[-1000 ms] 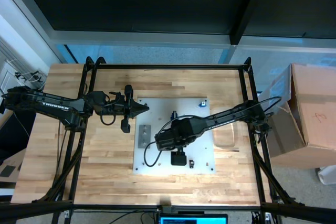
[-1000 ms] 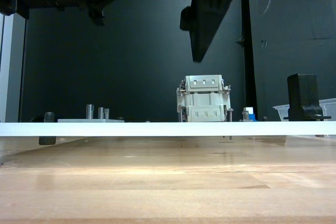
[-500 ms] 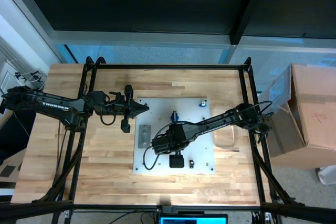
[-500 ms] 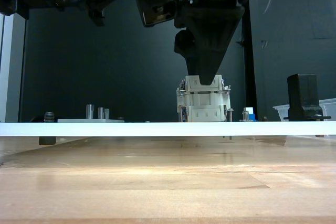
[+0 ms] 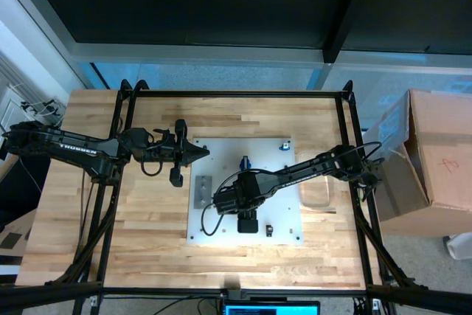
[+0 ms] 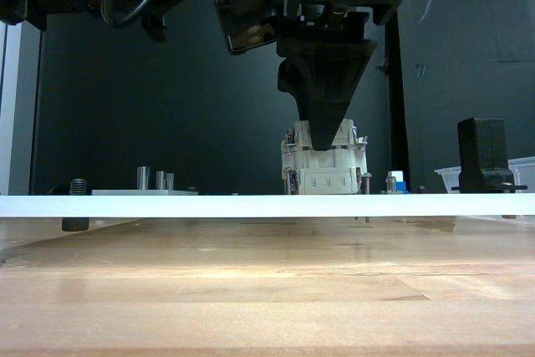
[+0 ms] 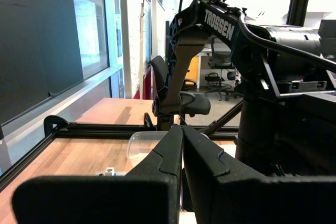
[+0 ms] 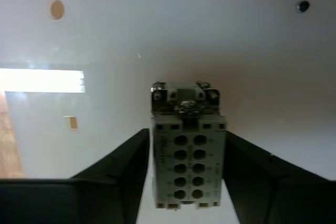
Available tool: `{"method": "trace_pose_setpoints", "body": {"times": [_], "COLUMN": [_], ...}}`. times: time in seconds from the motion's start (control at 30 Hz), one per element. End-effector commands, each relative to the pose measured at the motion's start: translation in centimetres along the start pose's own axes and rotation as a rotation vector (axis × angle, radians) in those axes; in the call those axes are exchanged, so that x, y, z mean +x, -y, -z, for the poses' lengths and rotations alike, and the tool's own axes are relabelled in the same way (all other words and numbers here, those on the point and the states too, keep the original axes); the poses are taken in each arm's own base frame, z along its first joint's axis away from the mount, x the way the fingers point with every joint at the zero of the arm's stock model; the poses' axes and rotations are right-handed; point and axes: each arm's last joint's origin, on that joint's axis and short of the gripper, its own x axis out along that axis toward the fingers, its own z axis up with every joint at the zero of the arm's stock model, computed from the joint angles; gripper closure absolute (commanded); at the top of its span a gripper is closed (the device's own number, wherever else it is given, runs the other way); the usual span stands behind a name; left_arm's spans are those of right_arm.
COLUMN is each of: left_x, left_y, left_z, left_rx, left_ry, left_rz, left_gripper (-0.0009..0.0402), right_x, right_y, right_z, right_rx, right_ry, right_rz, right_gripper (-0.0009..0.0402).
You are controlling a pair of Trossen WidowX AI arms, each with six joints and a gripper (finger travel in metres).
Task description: Remove the HAN10E connector from the taskboard and place in the container
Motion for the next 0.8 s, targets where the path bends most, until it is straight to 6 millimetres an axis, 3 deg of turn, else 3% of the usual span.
{"method": "trace_pose_setpoints", "body": {"times": [0.03,0.4,0.8], "left_x": [0.0,0.0,0.0], "left_y": [0.0,0.0,0.0], "left_z": [0.0,0.0,0.0], "left_rx": [0.000,0.000,0.000], "left_ry": [0.000,0.000,0.000], "left_rz": [0.000,0.000,0.000], "left_gripper": [0.0393,0.0393,0.0393], "right_x": [0.0,-0.1,-2.2], "right_y": [-0.1,-0.1,0.2], "right_z": [0.0,0.0,0.5], "right_rx": [-0.002,-0.001,0.001], "right_ry": [0.002,0.002,0.030], "right_rz": [-0.010,-0.010,-0.017], "right_gripper": [0.0289,0.0393,0.0385]}}
